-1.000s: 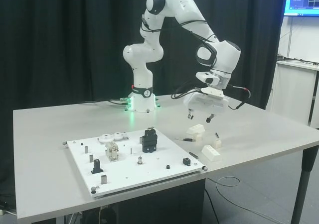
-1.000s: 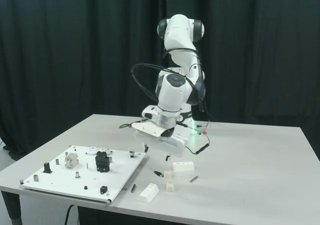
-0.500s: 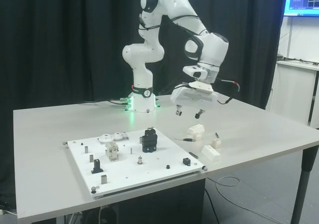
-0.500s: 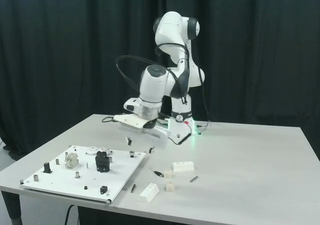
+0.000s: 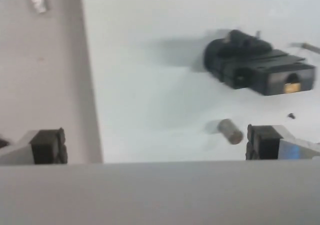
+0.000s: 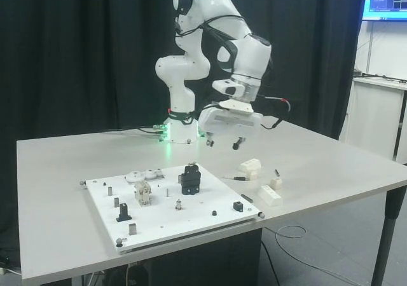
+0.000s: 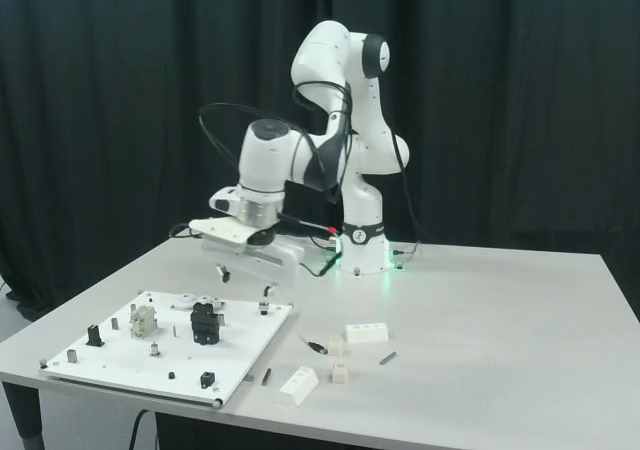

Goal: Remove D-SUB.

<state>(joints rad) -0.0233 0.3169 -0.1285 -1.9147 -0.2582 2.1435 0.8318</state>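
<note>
The grey desk (image 6: 57, 190) carries a white arm (image 6: 210, 19) bolted at its far side, bent over so that its end effector (image 6: 222, 143) hangs in the air above the far right part of a white board (image 6: 191, 219) lying on the desk's near left area. The end effector is released, its two black-tipped fingers (image 5: 47, 146) spread wide with nothing between them. In the wrist view one finger sits over the bare desk just off the board's edge and the other over the board. The board holds several small fixtures, the biggest a black block (image 6: 191, 179) standing near its far right region, seen from the wrist as a dark housing with a small metallic insert on one face. Which fixture is the D-SUB cannot be told; a pale, metal-looking connector (image 6: 143, 194) stands upright left of the black block, towards the board's middle. On the desk to the right of the board lie three white blocks (image 6: 269, 196), close together, and a short black pin (image 7: 266, 376) rests beside the board's near right edge.
</note>
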